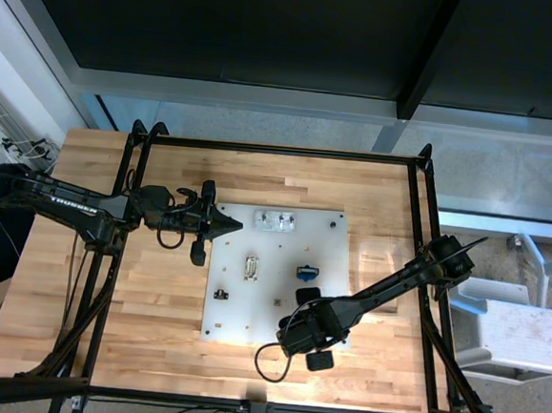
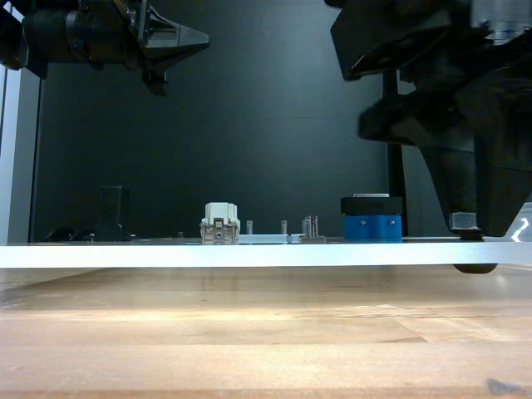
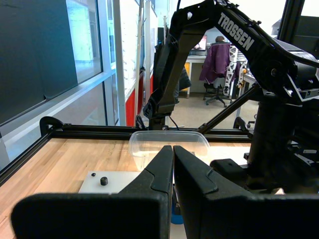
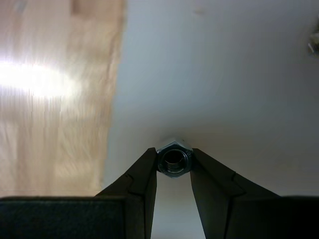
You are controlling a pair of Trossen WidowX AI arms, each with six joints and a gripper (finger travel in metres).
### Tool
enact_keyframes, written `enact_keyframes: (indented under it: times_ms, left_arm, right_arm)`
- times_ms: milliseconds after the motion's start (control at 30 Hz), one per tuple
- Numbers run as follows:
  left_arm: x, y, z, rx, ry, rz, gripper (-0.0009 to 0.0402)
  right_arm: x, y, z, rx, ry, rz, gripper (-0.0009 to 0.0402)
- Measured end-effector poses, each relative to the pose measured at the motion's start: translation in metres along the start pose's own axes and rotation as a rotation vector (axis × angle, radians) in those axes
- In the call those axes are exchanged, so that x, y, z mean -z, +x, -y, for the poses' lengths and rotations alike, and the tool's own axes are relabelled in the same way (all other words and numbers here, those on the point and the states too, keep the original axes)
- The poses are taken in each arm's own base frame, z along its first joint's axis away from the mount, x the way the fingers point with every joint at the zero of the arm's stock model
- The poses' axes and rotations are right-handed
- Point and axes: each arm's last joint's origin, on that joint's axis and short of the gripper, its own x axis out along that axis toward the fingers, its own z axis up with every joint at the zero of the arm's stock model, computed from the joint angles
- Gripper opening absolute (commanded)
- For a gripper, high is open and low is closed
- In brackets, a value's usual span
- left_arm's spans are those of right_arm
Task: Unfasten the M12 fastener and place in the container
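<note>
left gripper [image 3: 173, 148] raised, jaws closed | right gripper [image 4: 173, 160] low, jaws gripping nut [image 4: 173, 162]

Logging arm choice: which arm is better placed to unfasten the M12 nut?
Right: the right gripper clamps the M12 nut; the left gripper hangs shut over the board's far left edge.

**Inspector:** Finish on the M12 fastener [image 4: 174, 161]?

**Assistant:** Bright silver metal, glossy. It is pinched between the matt black fingers [image 4: 142, 177] of the right gripper [image 4: 173, 153], low over the board's near right edge.

**Inspector:** And the board [image 4: 224, 74]?

**Assistant:** White, smooth and matt, probably plastic, though the view cannot confirm it.

**Inspector:** The rest?

**Assistant:** The table [image 1: 79, 277] is pale wood with a slight sheen. The container [image 3: 169, 141] is clear glossy plastic. The left gripper [image 3: 173, 149], raised by the board's far left, is also matt black, its fingers together.
</note>
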Motion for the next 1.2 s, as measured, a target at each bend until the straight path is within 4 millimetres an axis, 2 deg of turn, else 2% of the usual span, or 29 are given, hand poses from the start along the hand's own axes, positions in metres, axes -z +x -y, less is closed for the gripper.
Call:
enact_keyframes:
  times_ms: [167,300,533,933,1200]
  left_arm:
    - [0.0,0.0,0.0,0.0,0.0,0.0,0.0]
    - [0.0,0.0,0.0,0.0,0.0,0.0,0.0]
    - [0.0,0.0,0.0,0.0,0.0,0.0,0.0]
    - [0.0,0.0,0.0,0.0,0.0,0.0,0.0]
    - [0.0,0.0,0.0,0.0,0.0,0.0,0.0]
  right_arm:
    - [0.0,0.0,0.0,-0.001,-0.262,-0.001,0.0016]
    - [0.0,0.0,-0.001,-0.004,-0.36,0.0,0.0016]
    - [0.0,-0.003,-0.001,-0.006,-0.367,0.003,0.0016]
    - [0.003,-0.036,0.002,-0.012,-0.349,0.081,0.0016]
    - [0.005,-0.05,0.006,-0.011,-0.337,0.112,0.0016]
